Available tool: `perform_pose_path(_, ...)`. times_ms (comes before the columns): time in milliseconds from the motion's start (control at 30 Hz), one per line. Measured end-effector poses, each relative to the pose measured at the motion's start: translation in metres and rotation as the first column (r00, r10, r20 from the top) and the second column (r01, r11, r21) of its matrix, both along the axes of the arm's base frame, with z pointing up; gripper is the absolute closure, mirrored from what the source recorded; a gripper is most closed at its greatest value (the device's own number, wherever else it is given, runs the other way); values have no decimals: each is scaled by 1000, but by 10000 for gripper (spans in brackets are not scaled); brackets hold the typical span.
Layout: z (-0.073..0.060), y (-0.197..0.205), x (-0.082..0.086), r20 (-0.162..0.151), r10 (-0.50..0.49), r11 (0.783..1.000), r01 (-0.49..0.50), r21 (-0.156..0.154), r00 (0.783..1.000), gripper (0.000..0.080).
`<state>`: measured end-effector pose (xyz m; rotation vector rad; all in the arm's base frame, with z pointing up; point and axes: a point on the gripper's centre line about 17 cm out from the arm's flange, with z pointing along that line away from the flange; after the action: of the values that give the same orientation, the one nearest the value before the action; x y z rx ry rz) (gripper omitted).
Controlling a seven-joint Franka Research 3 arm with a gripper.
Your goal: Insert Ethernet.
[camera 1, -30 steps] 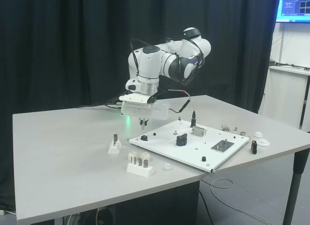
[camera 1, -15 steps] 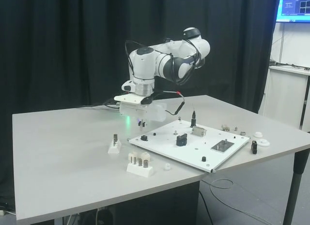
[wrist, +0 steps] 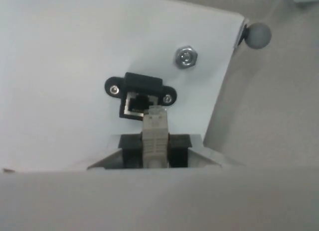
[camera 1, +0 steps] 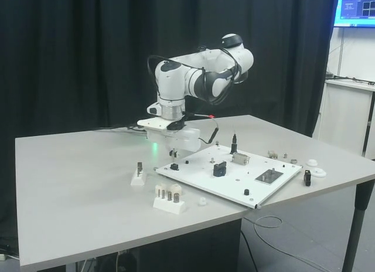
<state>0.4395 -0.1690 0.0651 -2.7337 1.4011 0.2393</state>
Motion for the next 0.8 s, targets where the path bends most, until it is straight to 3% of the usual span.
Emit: perform_pose_path(800, 2, 2, 8, 15, -107, 994, 107, -8, 994, 702)
